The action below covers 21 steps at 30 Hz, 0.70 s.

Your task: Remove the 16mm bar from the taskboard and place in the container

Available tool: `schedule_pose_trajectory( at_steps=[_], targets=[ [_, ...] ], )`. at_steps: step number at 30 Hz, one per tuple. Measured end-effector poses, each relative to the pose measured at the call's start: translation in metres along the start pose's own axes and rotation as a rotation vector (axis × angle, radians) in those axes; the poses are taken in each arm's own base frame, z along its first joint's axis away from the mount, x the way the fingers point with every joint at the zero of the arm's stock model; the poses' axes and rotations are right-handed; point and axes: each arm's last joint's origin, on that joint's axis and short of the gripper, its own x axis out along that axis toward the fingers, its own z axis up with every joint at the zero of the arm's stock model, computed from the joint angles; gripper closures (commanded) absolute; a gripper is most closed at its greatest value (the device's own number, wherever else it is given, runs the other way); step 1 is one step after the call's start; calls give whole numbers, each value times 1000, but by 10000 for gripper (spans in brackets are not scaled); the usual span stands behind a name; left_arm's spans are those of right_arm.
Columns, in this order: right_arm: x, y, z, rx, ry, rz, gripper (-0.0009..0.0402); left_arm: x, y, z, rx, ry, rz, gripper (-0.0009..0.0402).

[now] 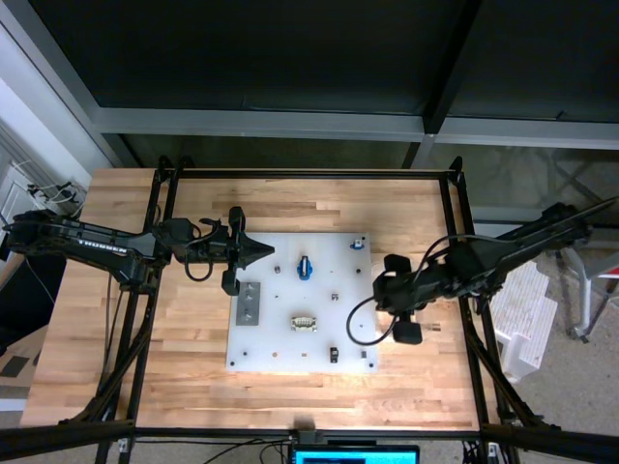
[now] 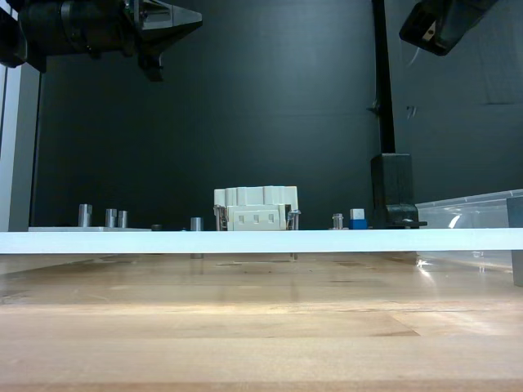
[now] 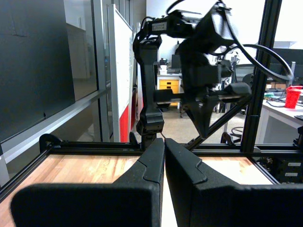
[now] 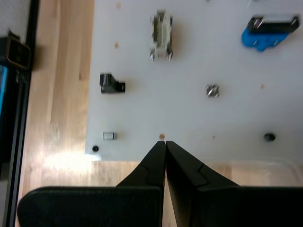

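Right up close: right tool (image 4: 164, 144), pinched shut on nothing, over the taskboard (image 4: 213, 56)'s right edge, by the container (image 2: 474, 214). Finds the 16mm bar (image 4: 111, 83) well apart from it, inward and toward the counter (image 1: 193, 387)'s near side, close to the taskboard's near edge; seems to stand upright. Puts the left tool (image 1: 267, 253), likewise shut and empty, high over the far-left corner, clearly farther off.

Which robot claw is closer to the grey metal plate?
Left. The left gripper hangs over the taskboard's left side, just beyond the grey metal plate; the right gripper is over its right edge.
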Motion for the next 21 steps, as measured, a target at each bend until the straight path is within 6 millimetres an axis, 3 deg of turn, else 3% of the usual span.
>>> schedule_pose_trajectory(
  at_steps=[11, 21],
  targets=[
    [22, 39, 23, -36, 166, -34, 391, 0, 0, 0, 0, 0, 0, 393],
    [42, 52, 32, -19, 233, -63, 343, 0, 0, 0, 0, 0, 0, 393]
  ],
)
